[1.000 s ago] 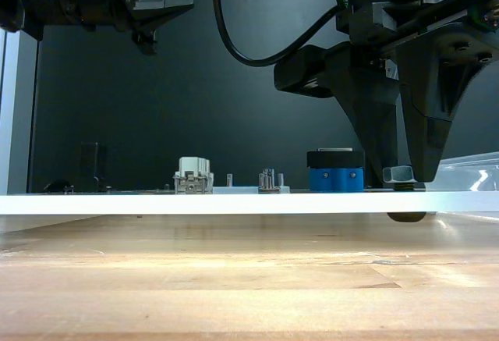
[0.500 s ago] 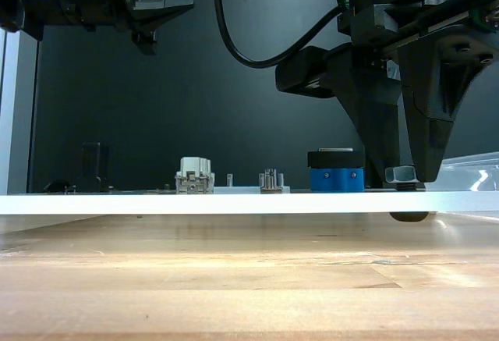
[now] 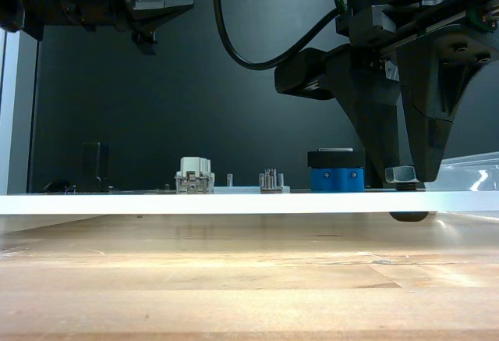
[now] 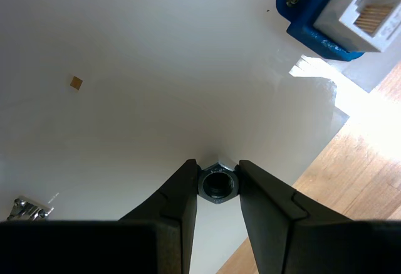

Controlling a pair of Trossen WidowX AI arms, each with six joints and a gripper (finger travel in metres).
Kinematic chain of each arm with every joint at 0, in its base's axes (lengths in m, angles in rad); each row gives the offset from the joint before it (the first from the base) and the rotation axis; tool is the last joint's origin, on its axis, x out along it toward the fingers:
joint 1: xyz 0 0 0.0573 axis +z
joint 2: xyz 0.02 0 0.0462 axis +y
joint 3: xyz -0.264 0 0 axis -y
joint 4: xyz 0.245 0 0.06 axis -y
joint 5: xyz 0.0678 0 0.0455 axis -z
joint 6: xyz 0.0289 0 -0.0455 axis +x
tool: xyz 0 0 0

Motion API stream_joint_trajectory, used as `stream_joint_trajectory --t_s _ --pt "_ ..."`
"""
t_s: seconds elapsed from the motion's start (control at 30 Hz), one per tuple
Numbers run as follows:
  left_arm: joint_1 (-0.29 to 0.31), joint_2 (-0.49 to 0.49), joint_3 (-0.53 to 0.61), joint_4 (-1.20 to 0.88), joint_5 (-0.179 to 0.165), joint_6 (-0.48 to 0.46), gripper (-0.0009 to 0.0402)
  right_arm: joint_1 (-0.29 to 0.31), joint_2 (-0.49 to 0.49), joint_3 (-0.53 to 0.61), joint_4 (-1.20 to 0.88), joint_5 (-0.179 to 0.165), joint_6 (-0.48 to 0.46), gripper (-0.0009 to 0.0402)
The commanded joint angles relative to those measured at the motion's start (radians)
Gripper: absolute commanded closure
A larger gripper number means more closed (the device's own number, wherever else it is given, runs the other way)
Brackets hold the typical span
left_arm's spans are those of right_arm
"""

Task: Pick the M12 fastener and fasten on the M12 threads

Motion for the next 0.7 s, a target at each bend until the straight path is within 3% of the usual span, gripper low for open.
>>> stream_joint_trajectory --t_s 0.03,0.7 --pt "0.000 0.000 0.000 0.000 0.000 0.000 0.0393 0.001 -0.002 0.000 0.005 -0.004 0.001 0.0293" --pt "0.000 0.000 0.000 0.000 0.000 0.000 0.0393 0.001 -0.010 0.000 0.005 -0.005 0.006 0.0283"
